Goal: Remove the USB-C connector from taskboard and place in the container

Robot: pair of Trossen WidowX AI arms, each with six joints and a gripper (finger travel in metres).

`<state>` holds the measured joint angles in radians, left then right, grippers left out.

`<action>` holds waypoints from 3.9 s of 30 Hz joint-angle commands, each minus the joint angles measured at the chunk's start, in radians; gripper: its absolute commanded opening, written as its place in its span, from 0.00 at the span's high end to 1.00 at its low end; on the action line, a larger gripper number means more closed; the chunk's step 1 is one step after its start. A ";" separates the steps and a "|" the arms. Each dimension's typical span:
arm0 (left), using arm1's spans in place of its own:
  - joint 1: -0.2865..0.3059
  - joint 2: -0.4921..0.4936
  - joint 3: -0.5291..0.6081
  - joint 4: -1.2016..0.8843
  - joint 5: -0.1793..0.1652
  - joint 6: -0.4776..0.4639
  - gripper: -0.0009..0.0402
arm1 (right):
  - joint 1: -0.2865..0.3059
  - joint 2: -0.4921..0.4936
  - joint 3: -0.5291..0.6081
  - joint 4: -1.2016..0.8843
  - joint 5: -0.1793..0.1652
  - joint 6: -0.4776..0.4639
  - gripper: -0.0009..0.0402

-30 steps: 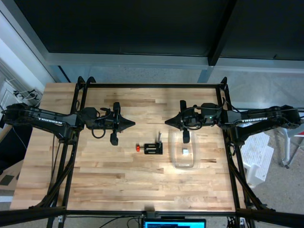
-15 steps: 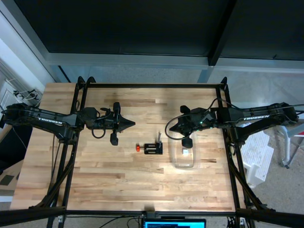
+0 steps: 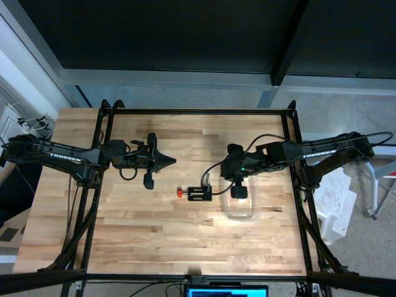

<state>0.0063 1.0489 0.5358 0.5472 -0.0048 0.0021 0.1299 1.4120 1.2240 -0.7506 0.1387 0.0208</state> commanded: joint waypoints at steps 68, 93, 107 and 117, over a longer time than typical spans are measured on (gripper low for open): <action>0.000 0.000 0.000 0.000 0.000 0.000 0.98 | 0.042 0.449 0.270 -0.118 -0.009 0.074 0.63; 0.000 0.000 0.000 0.000 0.000 0.000 0.98 | 0.042 0.454 0.270 -0.119 -0.009 0.067 0.87; 0.000 0.000 0.000 0.000 0.000 0.000 0.98 | 0.040 0.451 0.270 -0.120 -0.009 0.068 0.98; 0.000 0.000 0.000 0.000 0.000 0.000 0.98 | 0.039 0.439 0.271 -0.119 -0.009 0.064 0.98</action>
<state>0.0063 1.0489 0.5358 0.5472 -0.0048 0.0021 0.1688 1.8576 1.4937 -0.8730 0.1272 0.0849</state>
